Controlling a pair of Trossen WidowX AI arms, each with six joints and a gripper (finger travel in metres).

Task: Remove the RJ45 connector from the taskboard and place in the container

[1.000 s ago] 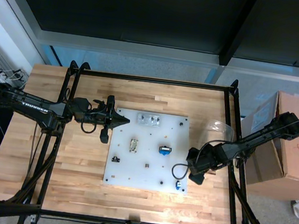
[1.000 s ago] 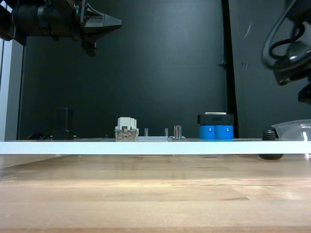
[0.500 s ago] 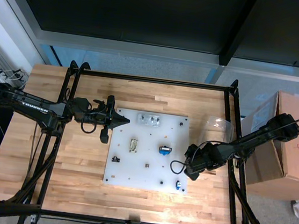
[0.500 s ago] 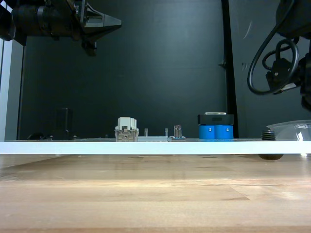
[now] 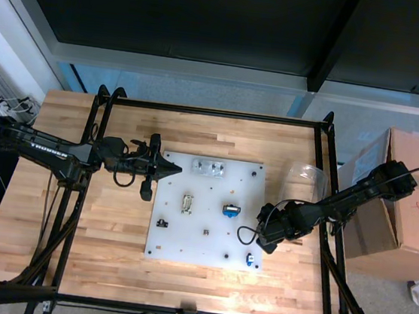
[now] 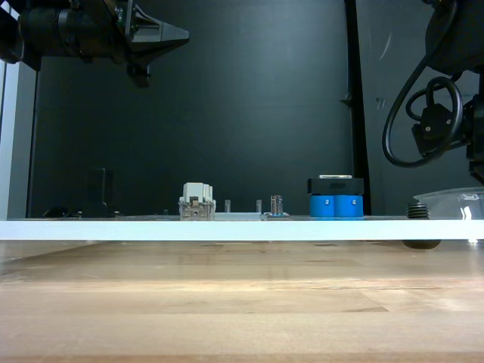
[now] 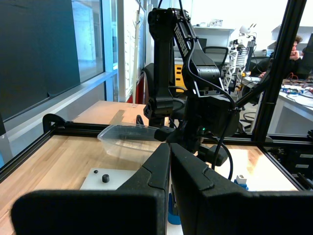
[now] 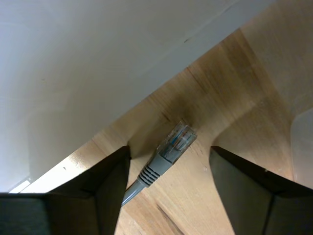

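White lettering runs along the left arm [image 5: 40, 147], too small to read. The arm lies level, stretched from beyond the board's [image 5: 204, 202] left side toward its far left corner. The left gripper [image 5: 172, 169] hangs high above that corner; its fingers [image 7: 195, 171] are pressed together into one point, with nothing between them.

The right arm [image 5: 349, 194] slopes down from beyond the board's right side, with a black cable looped beside its wrist. More lettering shows on its upper link in the left wrist view, also unreadable. The right gripper [image 5: 262, 241] points down at the board's right edge, near the front corner. Its fingers [image 8: 110, 181] stand well apart.

Between them shows the RJ45 connector [image 8: 176, 139], a clear plug on a grey boot and cable. It is out of its seat, ungripped, against the wood just off the board's white edge. Whether it rests on the wood I cannot tell.

The clear container [image 5: 303, 175] stands right of the board's far right corner. Further right of the board is a cardboard box [image 5: 414, 218] with a red scrawl I cannot read.
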